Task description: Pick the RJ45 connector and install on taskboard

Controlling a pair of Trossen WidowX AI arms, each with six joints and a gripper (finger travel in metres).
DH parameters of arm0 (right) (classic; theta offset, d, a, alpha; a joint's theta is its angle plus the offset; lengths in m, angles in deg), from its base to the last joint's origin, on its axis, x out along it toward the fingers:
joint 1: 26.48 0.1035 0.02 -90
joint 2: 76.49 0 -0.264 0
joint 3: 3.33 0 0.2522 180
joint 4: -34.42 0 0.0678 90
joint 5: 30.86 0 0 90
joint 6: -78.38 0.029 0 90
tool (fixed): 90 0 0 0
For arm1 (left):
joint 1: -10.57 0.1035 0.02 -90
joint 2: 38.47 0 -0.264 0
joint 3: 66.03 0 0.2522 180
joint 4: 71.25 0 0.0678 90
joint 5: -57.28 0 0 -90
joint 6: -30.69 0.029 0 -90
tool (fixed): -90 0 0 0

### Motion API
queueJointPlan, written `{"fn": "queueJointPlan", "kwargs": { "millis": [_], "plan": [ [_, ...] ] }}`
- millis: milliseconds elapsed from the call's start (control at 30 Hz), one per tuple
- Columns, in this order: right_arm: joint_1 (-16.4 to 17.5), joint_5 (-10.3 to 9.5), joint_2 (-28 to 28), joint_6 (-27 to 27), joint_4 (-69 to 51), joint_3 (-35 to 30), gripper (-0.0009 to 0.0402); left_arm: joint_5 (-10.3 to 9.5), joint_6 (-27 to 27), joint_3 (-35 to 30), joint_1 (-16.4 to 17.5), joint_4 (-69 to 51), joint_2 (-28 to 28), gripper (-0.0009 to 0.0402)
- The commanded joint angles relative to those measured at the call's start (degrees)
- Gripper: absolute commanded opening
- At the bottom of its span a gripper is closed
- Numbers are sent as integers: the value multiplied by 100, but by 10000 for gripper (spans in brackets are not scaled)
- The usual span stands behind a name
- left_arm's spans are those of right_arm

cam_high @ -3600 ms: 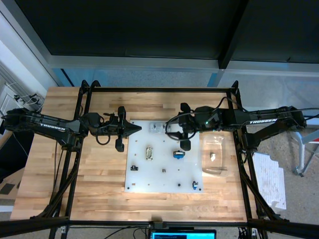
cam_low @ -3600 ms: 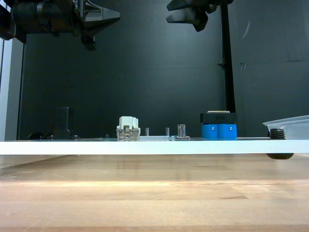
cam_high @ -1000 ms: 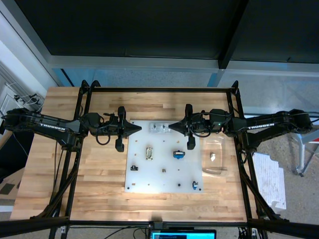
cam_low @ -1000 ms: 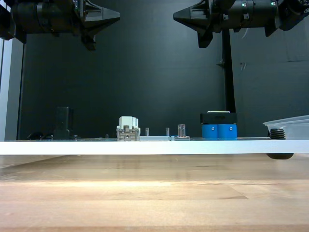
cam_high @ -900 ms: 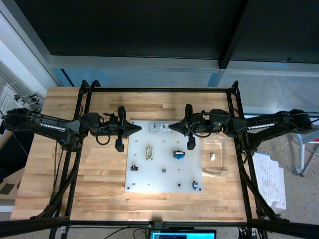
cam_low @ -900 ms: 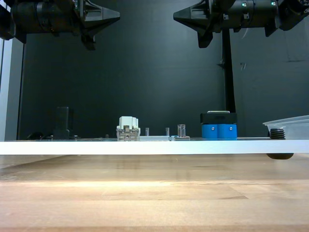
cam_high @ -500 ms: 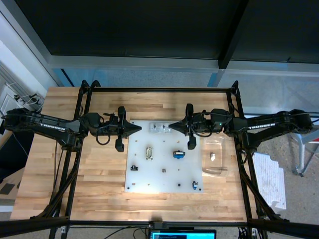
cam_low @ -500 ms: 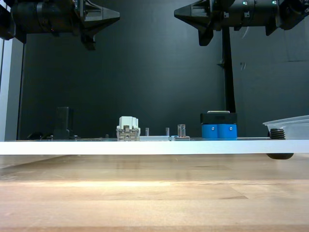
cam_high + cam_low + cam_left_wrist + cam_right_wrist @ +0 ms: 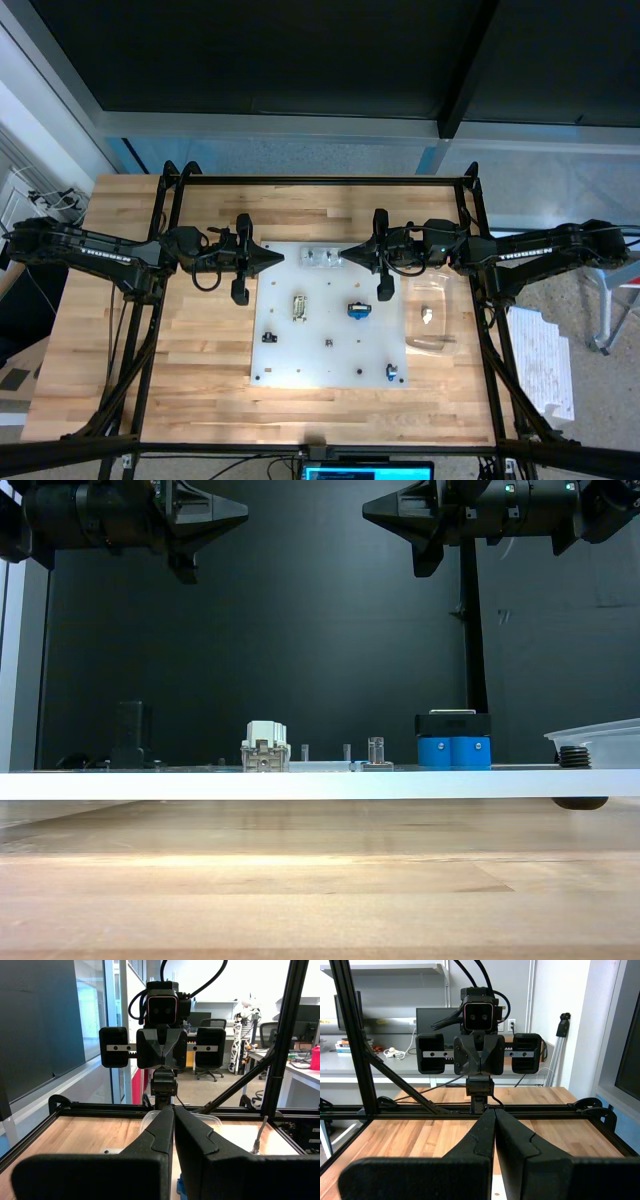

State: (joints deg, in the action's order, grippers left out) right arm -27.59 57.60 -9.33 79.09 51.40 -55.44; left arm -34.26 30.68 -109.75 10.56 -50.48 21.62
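Nowhere do the views settle where the connector sits; neither the blue jack (image 9: 391, 374) nor the clear tray (image 9: 441, 283) shows it plainly enough to tell. The jack stands at the near right corner of the white board (image 9: 290, 355), well to the near side of the right gripper (image 9: 345, 255) and a little back toward that arm's base. Its top is too small to read as bare or covered. The tray lies on the table (image 9: 200, 370) just off the board's right edge, behind the right gripper's tip and partly beneath that arm. A white block (image 9: 427, 314) rests inside it, and whether anything darker lies on the block cannot be told.

The right gripper hangs high above the board's far edge, level and pointing toward the left arm. Its wrist view shows its fingers (image 9: 479, 1142) pressed together along their length, closed on each other alone. Below its tip and nearer the table's near edge stands a blue part (image 9: 357, 310). Farther toward the left arm from that part is a pale grey housing (image 9: 298, 307).

The left gripper (image 9: 279, 258) hangs at much the same height above the board's far left corner. Its tip faces the right gripper's tip, the two apart, with the board's far edge beneath the gap. Its fingers (image 9: 156, 1135) meet in the same way, closed on each other alone
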Motion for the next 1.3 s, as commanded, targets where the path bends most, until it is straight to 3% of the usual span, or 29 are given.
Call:
{"fn": "queueJointPlan", "kwargs": {
  "millis": [33,1300],
  "plan": [
    [4,0,2,2,0,-4,0,0,0,0,2,0,0,0],
    [13,-2,2,9,-94,-4,0,0,0,0,2,0,2,0]
  ]
}}
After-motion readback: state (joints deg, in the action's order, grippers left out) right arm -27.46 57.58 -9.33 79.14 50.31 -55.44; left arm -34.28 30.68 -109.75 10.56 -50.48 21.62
